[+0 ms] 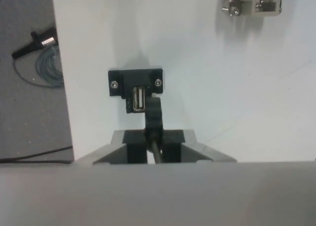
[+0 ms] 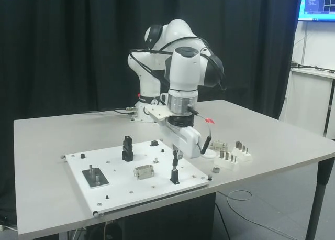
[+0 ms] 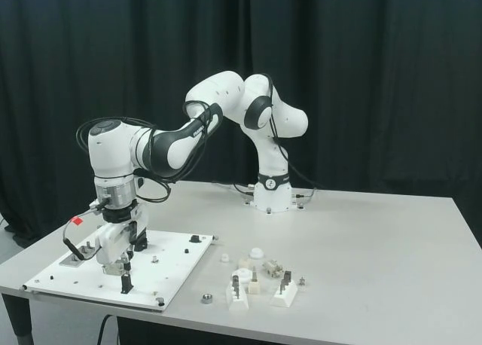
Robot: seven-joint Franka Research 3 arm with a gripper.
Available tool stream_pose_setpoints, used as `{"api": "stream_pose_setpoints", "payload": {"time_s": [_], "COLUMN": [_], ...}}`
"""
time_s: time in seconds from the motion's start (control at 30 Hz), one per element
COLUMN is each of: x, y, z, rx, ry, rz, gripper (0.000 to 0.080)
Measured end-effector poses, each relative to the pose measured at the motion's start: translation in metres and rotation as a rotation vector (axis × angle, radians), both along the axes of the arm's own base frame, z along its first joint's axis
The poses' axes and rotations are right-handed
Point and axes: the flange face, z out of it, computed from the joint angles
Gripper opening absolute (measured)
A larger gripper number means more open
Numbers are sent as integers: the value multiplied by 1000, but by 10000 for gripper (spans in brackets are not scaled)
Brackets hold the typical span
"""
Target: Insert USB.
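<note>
The gripper (image 1: 154, 154) is clamped on the black USB plug (image 1: 153, 116), jaws closed around its cable end, and the plug's nose sits right at the USB socket (image 1: 138, 98), just off to one side of the metal opening and seemingly touching the black socket bracket (image 1: 135, 82). From the first room view the gripper (image 2: 176, 155) hangs low over the white board (image 2: 120, 183), with the plug (image 2: 175, 175) standing upright near the board's front edge; the table's own edge lies just beyond that. There is open board all around the socket in the wrist view, nothing crowding it but a metal clamp fitting (image 1: 253, 4) well apart. The room views give what the wrist cannot: a black post (image 2: 126, 148), a grey block with pegs (image 2: 95, 176) and a metal connector (image 2: 142, 171) share the board, and white peg holders (image 3: 260, 283) stand on the grey table (image 3: 376, 247) beside it. Only the wrist view catches a coiled cable (image 1: 47, 63) lying off the board.
</note>
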Motion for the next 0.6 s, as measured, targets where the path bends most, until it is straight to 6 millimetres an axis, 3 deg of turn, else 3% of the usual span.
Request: {"api": "stream_pose_setpoints", "payload": {"time_s": [0.6], "x": [2], "y": [-1], "z": [2], "rx": [-19], "ry": [-13], "rz": [8], "gripper": [60]}}
